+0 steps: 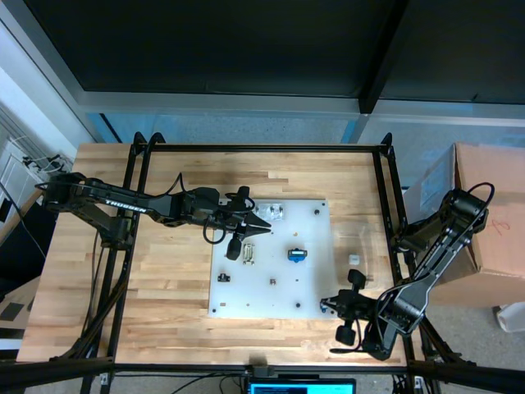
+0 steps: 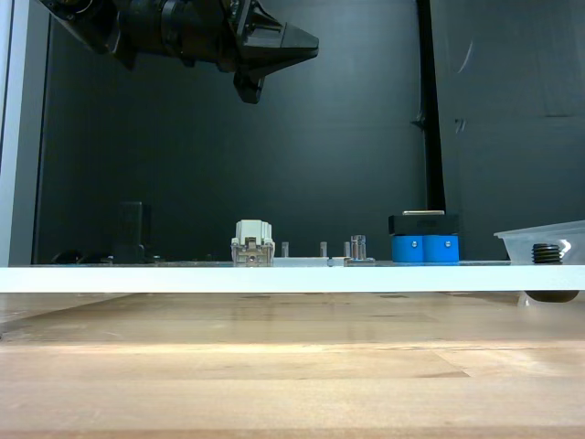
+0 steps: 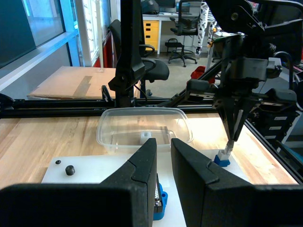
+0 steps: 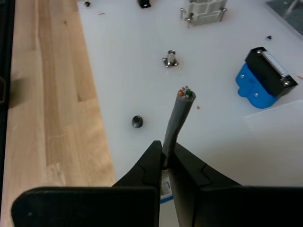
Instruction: Pick the RJ45 connector and install on the taskboard
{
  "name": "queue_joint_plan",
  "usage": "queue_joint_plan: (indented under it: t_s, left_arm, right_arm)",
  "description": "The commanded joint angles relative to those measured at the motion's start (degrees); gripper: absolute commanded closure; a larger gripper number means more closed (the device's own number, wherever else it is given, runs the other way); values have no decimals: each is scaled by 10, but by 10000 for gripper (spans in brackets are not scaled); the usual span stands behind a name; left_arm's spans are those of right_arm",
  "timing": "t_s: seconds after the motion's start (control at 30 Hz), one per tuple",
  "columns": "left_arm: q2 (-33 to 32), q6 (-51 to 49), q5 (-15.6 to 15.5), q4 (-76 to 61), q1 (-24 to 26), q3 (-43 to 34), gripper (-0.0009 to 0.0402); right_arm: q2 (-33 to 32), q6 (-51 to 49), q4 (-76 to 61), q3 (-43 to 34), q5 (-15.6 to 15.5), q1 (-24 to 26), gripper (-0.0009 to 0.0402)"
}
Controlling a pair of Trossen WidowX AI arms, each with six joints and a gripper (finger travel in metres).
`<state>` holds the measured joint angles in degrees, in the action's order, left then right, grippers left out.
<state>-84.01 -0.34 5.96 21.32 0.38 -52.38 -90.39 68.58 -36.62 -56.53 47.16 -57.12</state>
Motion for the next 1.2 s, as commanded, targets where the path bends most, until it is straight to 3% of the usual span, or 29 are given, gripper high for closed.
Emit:
queue_joint_plan:
  t_s: [0.03,1.2]
  left_arm:
    - [0,1,0,0,0,0,353]
    - [0,1,0,0,0,0,353]
  right_arm:
    - [-2,5,-3,0,-4,-2,394]
    - [-2,21,-30,1,-2,-17,394]
